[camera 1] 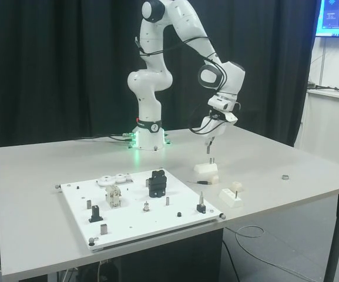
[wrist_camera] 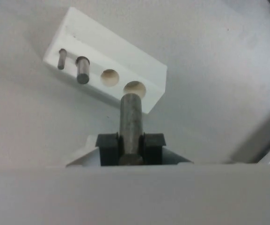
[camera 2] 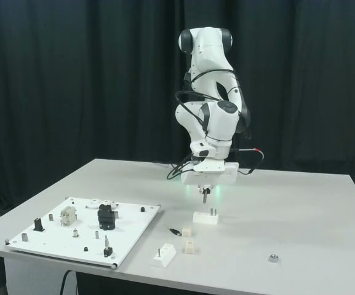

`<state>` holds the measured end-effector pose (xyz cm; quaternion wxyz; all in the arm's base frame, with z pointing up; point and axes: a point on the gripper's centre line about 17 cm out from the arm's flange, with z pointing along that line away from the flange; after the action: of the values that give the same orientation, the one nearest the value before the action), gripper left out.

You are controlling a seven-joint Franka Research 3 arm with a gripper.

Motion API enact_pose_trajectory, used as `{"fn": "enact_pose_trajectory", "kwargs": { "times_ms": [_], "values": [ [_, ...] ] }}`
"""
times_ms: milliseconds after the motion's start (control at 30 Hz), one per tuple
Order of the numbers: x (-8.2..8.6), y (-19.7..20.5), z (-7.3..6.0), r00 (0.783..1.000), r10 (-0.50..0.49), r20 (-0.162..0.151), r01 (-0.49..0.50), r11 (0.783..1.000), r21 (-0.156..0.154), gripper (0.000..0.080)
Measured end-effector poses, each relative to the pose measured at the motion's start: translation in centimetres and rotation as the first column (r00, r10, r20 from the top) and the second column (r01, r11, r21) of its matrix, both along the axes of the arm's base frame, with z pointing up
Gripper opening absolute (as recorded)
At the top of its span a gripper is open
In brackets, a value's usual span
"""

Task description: Insert round peg 3.

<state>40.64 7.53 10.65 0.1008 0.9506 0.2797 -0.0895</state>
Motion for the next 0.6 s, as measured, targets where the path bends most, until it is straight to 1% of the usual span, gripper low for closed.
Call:
{"fn": "enact_pose_trajectory", "kwargs": {
  "times_ms": [600],
  "values": [
    [0.06,-0.18,0.02,1.0,0.003,0.001,-0.003,1.0,-0.004,0.0107]
  ]
}}
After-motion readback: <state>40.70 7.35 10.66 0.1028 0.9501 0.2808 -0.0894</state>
